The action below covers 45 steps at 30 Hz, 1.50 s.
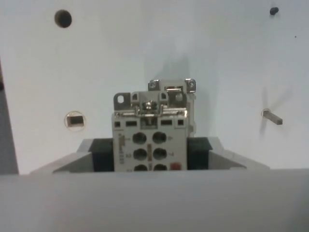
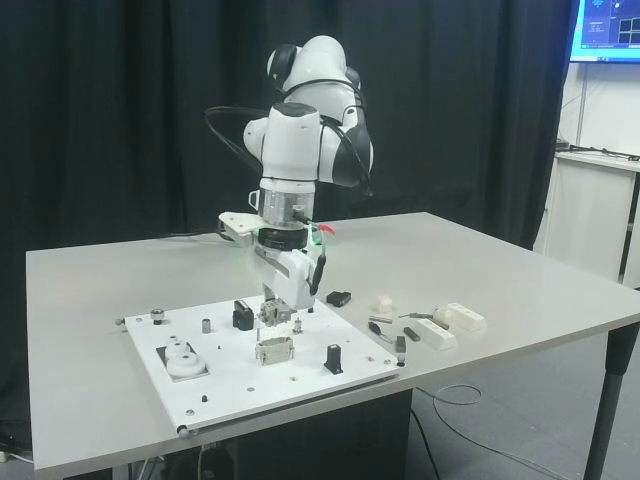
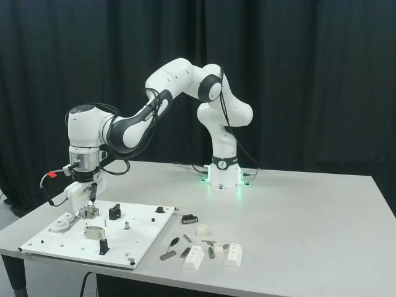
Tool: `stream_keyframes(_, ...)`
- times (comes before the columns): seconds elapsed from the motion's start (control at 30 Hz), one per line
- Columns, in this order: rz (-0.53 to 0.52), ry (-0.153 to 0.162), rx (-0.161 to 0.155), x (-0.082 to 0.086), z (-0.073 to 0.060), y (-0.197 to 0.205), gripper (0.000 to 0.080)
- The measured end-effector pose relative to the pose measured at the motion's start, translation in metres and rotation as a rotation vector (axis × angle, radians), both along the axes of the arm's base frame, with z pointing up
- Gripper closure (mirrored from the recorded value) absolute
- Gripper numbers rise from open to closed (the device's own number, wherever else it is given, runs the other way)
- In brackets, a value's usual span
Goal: Place waterproof.
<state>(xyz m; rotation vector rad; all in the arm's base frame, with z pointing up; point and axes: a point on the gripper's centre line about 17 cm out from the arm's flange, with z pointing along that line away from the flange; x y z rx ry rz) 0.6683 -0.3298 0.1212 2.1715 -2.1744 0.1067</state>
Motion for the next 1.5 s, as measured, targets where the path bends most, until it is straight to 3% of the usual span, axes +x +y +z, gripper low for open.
stream_keyframes(0.67, -0.005, 0.012, -0.022, 0.002, 0.008, -0.001, 0.0490)
stream_keyframes(1.5, -0.001, 0.009, -0.050, 0.005, 0.028, -0.011, 0.0490)
